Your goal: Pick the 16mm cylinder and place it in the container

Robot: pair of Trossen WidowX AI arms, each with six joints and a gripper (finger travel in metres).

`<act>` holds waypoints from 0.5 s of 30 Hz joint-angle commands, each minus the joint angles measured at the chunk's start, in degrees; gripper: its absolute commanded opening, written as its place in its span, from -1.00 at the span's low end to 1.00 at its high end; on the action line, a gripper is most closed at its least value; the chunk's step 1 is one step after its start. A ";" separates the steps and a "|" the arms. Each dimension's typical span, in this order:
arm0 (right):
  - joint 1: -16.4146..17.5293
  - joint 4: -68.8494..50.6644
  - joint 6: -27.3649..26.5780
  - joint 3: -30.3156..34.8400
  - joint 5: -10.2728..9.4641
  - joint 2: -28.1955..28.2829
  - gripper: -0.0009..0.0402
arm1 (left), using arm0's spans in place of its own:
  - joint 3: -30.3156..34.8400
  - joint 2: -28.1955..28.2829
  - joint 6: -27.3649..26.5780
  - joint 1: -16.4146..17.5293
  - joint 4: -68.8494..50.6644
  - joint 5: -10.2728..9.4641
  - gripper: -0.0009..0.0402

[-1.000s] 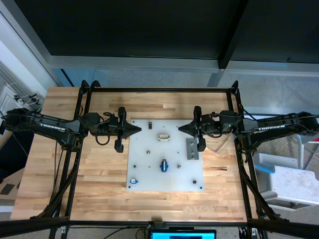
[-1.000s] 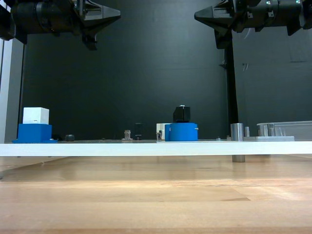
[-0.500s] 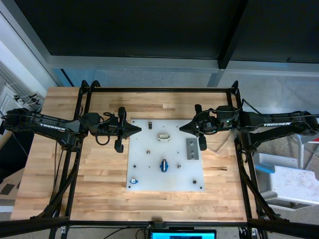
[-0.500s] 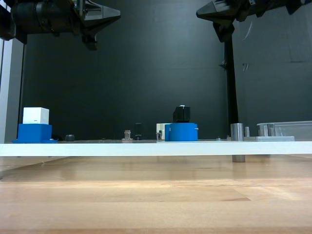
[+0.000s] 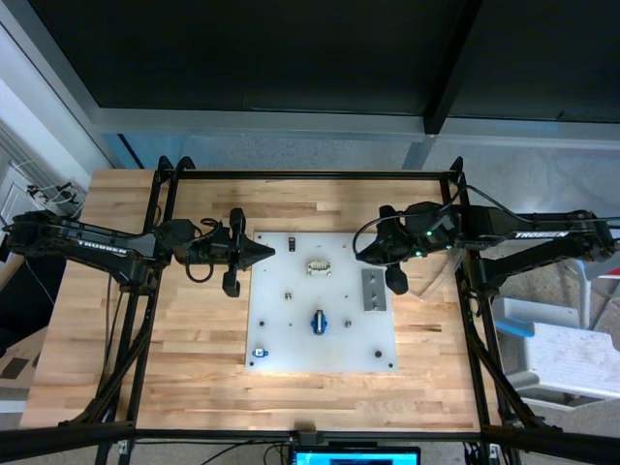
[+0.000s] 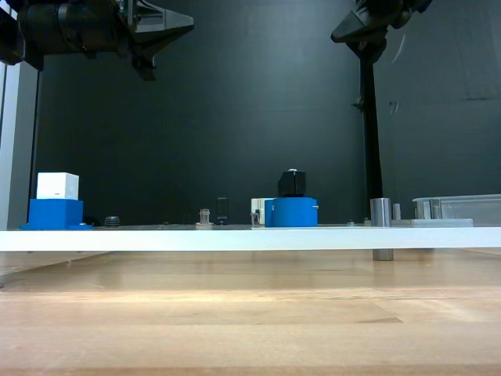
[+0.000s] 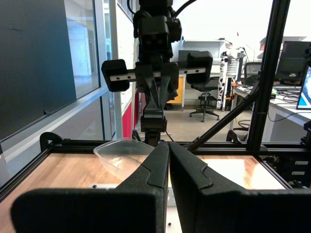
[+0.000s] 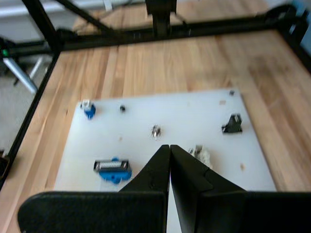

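Right end effector (image 5: 360, 246) has dipped over board (image 5: 291, 329), closed, empty, left end effector (image 5: 267, 252) closed alongside (arm (image 5: 97, 243) reads TROSSEN)

Both claws hang high above the white board (image 5: 291, 334), jaws closed: left claw (image 5: 268, 252) at its 10 o'clock edge, right claw (image 5: 358, 244) at 1 o'clock. The room over the 16mm cylinder (image 5: 348, 325) is open. The blue part (image 5: 317, 322) stands at the cylinder's 9 o'clock. The grey metal block (image 5: 374, 289) lies between the cylinder and the container (image 5: 426, 281).

Left gripper (image 5: 269, 252) over left edge of board (image 5: 291, 334), right gripper (image 5: 360, 248) over its far-right part, container (image 5: 429, 277) alongside
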 commanded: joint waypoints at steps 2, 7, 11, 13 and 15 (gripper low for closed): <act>0.59 -6.47 1.07 4.09 -0.50 2.82 -0.96 | 0.02 0.00 0.02 0.00 0.00 0.02 -0.96; 1.01 -13.62 2.19 7.96 -0.87 5.92 -0.96 | 0.02 0.02 0.00 0.00 0.00 0.02 -0.96; 1.88 -18.23 2.86 10.01 -0.92 8.68 -0.96 | 0.02 0.00 0.02 0.02 0.00 0.02 -0.96; 2.60 -20.52 2.60 11.37 -0.90 10.29 -0.96 | 0.02 0.02 0.02 0.00 0.00 0.02 -0.96; 3.10 -22.91 2.36 12.63 -0.90 11.91 -0.96 | 0.02 0.00 0.00 0.02 0.00 0.02 -0.96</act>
